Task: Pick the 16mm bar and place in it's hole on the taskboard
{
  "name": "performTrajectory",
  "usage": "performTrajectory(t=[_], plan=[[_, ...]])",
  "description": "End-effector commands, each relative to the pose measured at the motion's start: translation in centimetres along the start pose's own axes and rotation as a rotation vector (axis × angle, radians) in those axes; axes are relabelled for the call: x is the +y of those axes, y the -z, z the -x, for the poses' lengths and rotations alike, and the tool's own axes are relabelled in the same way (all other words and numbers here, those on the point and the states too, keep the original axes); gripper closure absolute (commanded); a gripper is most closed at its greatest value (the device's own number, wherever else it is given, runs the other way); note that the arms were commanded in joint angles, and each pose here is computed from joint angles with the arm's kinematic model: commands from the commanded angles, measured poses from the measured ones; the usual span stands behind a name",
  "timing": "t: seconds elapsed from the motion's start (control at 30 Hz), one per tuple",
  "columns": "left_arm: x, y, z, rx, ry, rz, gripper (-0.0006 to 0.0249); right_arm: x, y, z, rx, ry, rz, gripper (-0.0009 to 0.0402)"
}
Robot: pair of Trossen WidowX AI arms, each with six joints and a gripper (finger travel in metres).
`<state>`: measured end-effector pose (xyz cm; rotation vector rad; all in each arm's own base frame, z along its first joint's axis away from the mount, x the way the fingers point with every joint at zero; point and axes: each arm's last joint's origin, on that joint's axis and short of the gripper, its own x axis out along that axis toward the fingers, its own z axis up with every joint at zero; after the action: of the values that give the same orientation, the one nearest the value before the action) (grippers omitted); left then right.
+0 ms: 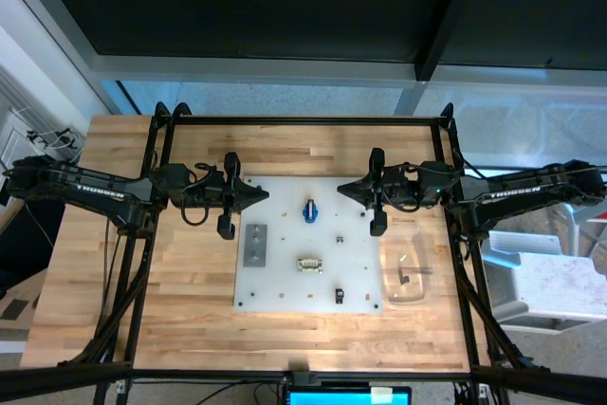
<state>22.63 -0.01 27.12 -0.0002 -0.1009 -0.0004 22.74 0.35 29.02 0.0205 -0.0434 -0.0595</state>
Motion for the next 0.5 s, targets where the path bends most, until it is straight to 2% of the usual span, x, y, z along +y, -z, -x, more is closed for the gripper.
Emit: performTrajectory(t=[0.03,0.5], plan=[[0.01,0.0,0.0,0.0,0.0,0.0,0.0243,0.25,0.08,0.0,0.01,-0.084,-0.018,0.0393],[0.01,0.0,0.0,0.0,0.0,0.0,0.0243,0.27,-0.01,-0.01,0.011,-0.088,-0.044,0.0393]])
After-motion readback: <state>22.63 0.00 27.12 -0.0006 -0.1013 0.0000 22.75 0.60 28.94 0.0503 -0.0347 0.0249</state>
